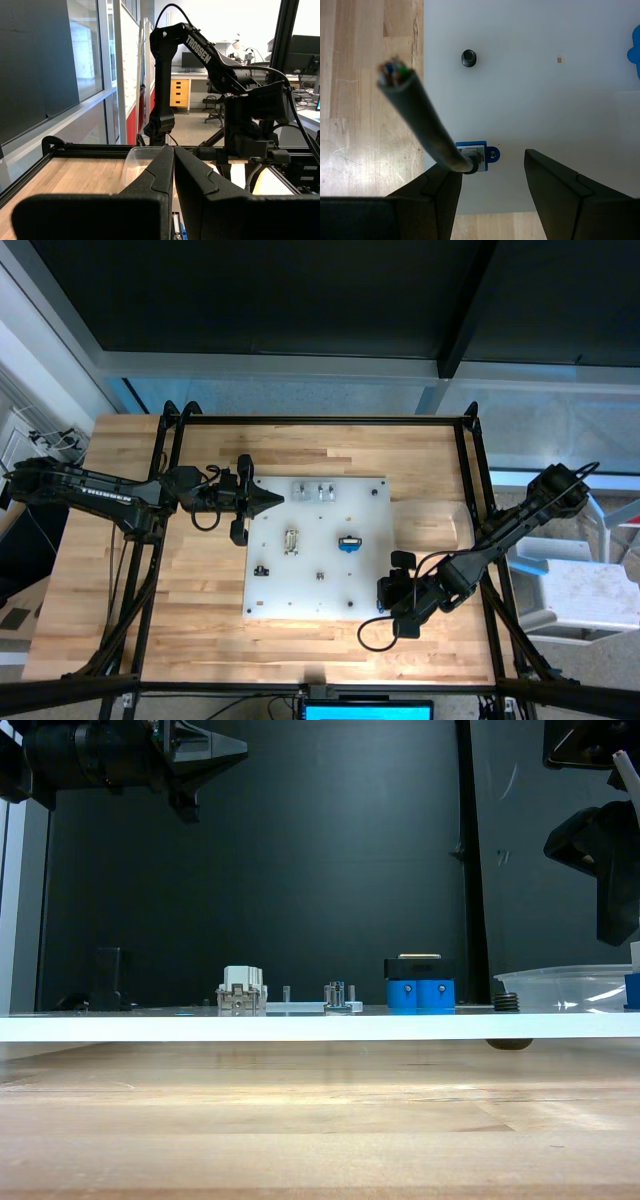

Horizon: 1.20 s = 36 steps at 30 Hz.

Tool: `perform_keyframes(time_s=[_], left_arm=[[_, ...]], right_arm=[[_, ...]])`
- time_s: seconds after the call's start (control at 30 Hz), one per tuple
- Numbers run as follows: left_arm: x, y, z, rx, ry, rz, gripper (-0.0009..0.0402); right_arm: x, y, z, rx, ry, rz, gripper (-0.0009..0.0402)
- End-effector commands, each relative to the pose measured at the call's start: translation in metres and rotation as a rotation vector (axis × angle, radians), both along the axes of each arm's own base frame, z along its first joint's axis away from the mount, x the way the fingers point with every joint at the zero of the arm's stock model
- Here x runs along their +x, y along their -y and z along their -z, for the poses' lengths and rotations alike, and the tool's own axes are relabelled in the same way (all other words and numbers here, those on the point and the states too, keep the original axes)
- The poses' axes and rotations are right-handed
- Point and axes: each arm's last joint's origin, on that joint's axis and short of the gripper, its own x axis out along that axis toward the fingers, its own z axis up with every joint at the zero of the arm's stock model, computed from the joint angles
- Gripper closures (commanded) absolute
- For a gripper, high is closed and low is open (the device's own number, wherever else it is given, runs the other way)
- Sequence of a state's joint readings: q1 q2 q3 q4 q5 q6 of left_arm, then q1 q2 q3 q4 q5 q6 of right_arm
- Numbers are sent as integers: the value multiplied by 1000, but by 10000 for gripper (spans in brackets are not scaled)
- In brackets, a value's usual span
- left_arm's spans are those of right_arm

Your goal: Remove the rj45 connector and place it in the container

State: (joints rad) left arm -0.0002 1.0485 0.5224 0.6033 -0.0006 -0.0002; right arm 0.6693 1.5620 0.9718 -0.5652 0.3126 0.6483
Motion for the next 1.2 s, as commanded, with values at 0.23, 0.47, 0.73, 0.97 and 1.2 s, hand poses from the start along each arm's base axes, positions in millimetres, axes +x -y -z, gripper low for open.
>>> perform_keyframes(time_s=[0.23, 0.47, 0.73, 0.97, 1.2], left_arm=[[0, 0, 0, 0, 0, 0, 393], [0, 0, 0, 0, 0, 0, 393], [0, 0, 0, 0, 0, 0, 393], [0, 0, 0, 0, 0, 0, 393], [0, 0, 0, 0, 0, 0, 393]], right_arm=[[0, 0, 0, -2, 1, 1, 243], [0, 1, 0, -2, 1, 1, 284], [1, 0, 0, -1, 4, -3, 346], [1, 0, 0, 3, 8, -2, 390], [2, -1, -1, 8, 17, -7, 394]])
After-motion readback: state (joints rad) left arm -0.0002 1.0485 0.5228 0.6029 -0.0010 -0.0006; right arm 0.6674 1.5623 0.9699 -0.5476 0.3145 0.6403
